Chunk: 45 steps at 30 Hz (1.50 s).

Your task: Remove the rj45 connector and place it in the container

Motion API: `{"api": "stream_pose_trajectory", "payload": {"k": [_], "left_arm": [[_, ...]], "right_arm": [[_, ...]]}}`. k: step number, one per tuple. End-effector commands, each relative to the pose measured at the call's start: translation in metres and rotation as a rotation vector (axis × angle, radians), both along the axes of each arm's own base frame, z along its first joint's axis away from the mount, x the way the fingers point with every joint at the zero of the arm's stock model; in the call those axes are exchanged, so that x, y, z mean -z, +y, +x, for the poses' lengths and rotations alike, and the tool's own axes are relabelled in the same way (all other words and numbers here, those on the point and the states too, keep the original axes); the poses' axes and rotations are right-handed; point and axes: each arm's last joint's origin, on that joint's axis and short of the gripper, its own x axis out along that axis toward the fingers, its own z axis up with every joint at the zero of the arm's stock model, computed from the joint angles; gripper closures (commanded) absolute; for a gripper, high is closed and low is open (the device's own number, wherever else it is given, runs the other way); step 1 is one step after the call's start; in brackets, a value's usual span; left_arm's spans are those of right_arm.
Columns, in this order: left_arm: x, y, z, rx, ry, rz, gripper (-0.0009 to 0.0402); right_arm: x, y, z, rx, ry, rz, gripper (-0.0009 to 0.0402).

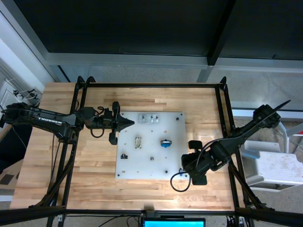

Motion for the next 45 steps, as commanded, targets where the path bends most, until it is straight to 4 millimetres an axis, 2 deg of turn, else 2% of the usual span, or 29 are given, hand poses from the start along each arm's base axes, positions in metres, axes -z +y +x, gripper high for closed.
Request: {"api": "stream_pose_trajectory", "payload": {"k": [1, 13, 18, 32, 45], "left_arm": [[0.0, 0.0, 0.0, 0.0, 0.0, 0.0, 0.0392], [0.0, 0.0, 0.0, 0.0, -0.001, 0.0, 0.0392], [0.0, 0.0, 0.0, 0.0, 0.0, 0.0, 0.0392], [0.0, 0.0, 0.0, 0.0, -0.001, 0.0, 0.0392], [0.0, 0.0, 0.0, 0.0, 0.0, 0.0, 0.0392]], "right_arm": [[0.003, 0.002, 0.002, 0.01, 0.011, -0.001, 0.0334], [0.02, 0.011, 0.01, 0.01, 0.051, -0.015, 0.0222], [0.027, 0.014, 0.014, 0.01, 0.06, -0.025, 0.0193], [0.05, 0.019, 0.024, 0.011, 0.057, -0.023, 0.0189], [0.059, 0.015, 0.028, 0.03, 0.055, -0.045, 0.0189]]}}
